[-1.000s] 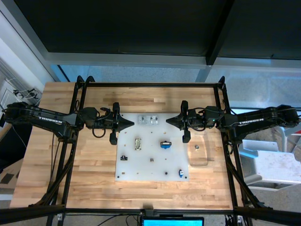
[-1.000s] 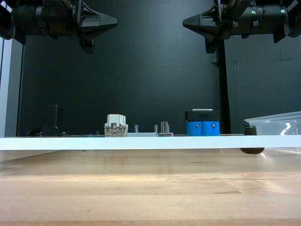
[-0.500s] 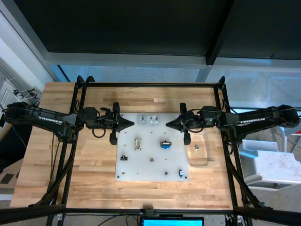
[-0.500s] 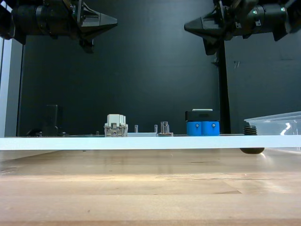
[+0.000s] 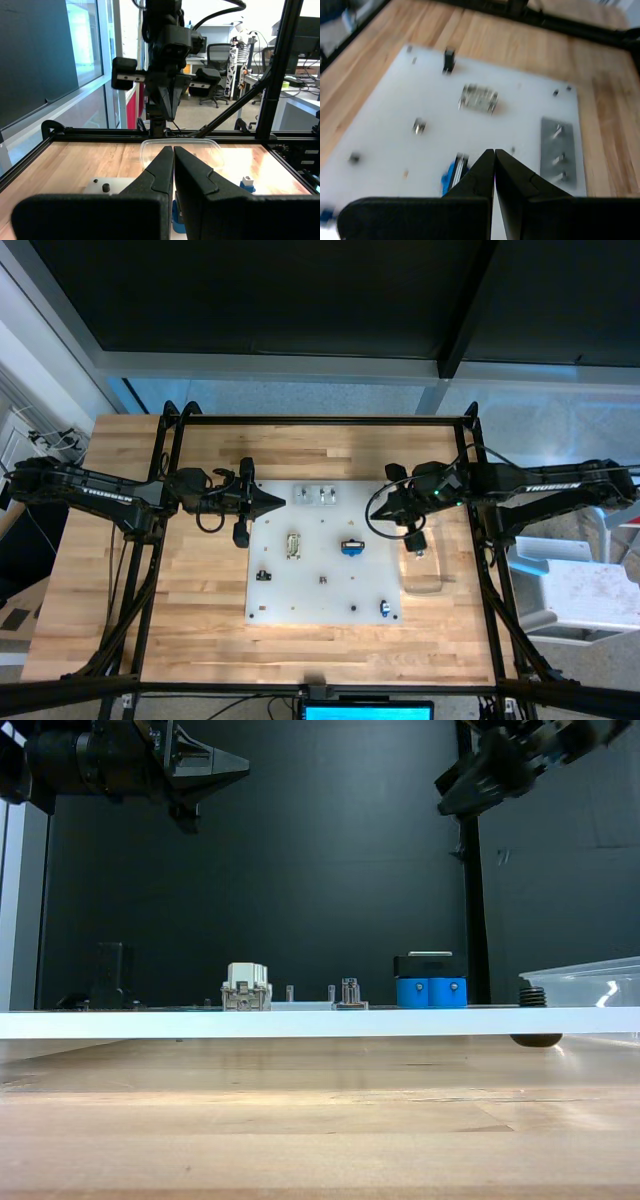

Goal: Pick the M12 fastener and fasten on the M12 threads

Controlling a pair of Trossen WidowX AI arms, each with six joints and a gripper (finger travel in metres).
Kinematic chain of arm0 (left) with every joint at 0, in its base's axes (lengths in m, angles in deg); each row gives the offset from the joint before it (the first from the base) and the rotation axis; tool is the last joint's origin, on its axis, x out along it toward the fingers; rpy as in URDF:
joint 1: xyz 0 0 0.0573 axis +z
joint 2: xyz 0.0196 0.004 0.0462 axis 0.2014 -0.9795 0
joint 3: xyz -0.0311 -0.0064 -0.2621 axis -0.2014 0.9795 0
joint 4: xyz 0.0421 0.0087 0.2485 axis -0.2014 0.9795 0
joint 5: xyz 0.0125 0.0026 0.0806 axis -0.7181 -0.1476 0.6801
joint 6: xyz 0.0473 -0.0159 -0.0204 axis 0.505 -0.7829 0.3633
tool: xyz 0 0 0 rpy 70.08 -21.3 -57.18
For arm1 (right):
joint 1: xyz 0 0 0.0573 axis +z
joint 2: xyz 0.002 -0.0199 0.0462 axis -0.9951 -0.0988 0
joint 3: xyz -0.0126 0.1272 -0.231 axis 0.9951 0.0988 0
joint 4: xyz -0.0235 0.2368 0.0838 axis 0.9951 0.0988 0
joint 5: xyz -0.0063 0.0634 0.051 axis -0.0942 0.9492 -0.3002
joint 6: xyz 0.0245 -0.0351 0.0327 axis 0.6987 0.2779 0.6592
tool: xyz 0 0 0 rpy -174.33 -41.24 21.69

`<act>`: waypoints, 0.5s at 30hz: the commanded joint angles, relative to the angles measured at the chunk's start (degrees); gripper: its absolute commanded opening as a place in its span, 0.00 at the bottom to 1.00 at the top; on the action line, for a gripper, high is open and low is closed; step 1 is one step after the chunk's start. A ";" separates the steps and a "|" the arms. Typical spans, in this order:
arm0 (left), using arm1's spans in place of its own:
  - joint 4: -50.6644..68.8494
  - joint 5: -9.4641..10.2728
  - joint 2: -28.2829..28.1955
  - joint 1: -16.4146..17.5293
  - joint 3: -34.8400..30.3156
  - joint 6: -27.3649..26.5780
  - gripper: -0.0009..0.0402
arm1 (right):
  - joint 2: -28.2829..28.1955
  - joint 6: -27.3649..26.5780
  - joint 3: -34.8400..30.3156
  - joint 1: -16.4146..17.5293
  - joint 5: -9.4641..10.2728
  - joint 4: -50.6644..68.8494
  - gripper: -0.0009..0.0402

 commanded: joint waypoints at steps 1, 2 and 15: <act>-0.02 0.00 -0.02 0.02 -0.02 0.00 0.02 | -0.02 -3.04 -3.32 0.15 -0.09 8.50 0.02; -0.02 -0.02 -0.02 0.00 -0.02 0.00 0.02 | -0.02 -3.82 -4.15 0.17 -0.09 10.80 0.02; -0.02 0.00 -0.02 0.00 -0.02 0.00 0.02 | -1.66 -10.97 -9.40 0.61 -0.63 31.43 0.02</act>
